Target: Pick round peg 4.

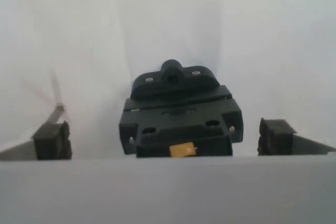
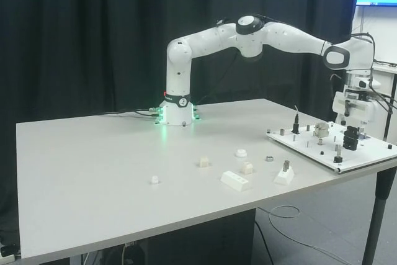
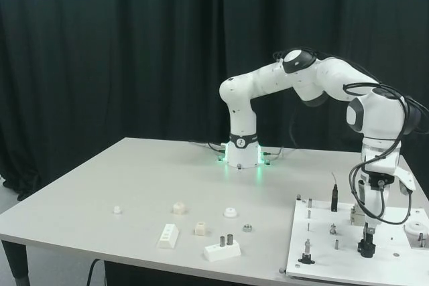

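My gripper (image 1: 164, 139) is open, and its black fingertips (image 1: 51, 140) stand wide apart on either side of a black block-shaped fixture (image 1: 181, 116). A rounded black knob (image 1: 171, 69) rises from the fixture's far side; I cannot tell whether it is round peg 4. The fixture sits on the white board (image 1: 94, 51). In the first room view the gripper (image 2: 351, 137) hangs low over the board's (image 2: 298, 143) right part. In the second room view the gripper (image 3: 366, 231) is just above a black part (image 3: 366, 249) on the board (image 3: 322, 259).
Several small pegs and a thin black upright probe (image 3: 333, 202) stand on the board. Loose white parts lie on the grey table: a flat block (image 2: 236, 180), a holder with a peg (image 2: 285, 175) and small pieces (image 2: 203, 162). Green lights glow at the arm's base (image 2: 177, 113).
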Controlling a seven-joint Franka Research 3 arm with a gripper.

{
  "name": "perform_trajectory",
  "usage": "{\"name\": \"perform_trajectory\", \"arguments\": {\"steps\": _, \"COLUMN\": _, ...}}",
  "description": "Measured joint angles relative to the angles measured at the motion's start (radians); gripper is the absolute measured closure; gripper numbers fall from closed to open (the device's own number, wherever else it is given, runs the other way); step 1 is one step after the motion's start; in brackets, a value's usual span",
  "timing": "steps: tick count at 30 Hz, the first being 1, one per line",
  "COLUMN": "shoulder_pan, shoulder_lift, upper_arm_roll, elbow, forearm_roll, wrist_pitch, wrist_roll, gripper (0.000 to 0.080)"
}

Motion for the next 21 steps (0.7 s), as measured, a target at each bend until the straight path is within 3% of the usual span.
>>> {"name": "perform_trajectory", "arguments": {"steps": 21, "shoulder_pan": 0.000, "shoulder_lift": -0.024, "upper_arm_roll": -0.038, "elbow": -0.001, "forearm_roll": 0.000, "wrist_pitch": -0.045, "wrist_roll": 0.108, "gripper": 0.0003}}
